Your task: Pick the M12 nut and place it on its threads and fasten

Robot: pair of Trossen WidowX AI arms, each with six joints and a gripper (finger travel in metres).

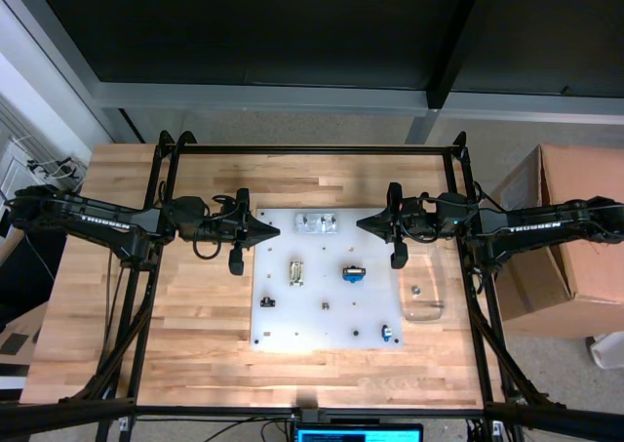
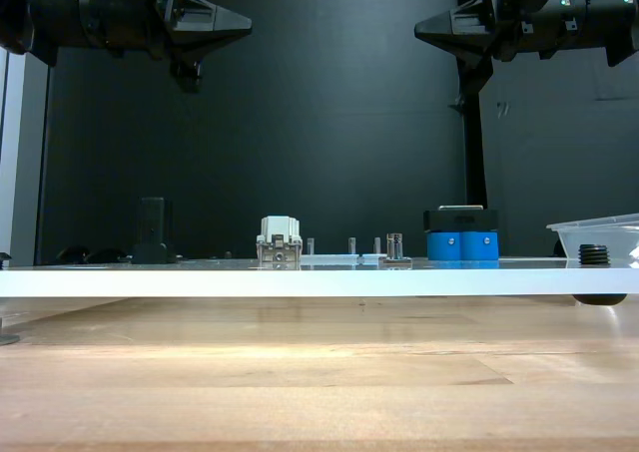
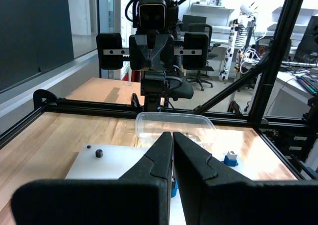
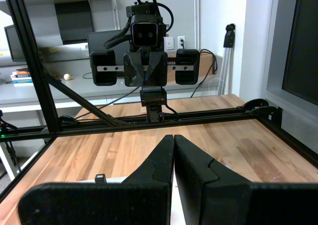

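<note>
Both arms hang high above the counter (image 1: 195, 354) and face each other across the white board (image 1: 283, 330). The left gripper (image 1: 276, 232) is near the board's 9 o'clock side, and the right gripper (image 1: 360, 224) is near its 3 o'clock side. Each has its 2 fingers pressed together and holds nothing.

The M12 nut (image 1: 415, 289), as far as I can tell from such a small grey spot, lies free and flat in the clear tray (image 1: 429, 315). That is at about 5 o'clock from the right gripper. The stud (image 2: 594, 255) shows its bare ribs at the 3 o'clock end of the board, so nothing sits on it yet.

I judge the nut to be light, hard and smooth, so it can slip or slide away on the plastic floor of the tray. The gripper should take it on 2 opposite flats, from straight above, and keep it level for the threads.
</note>
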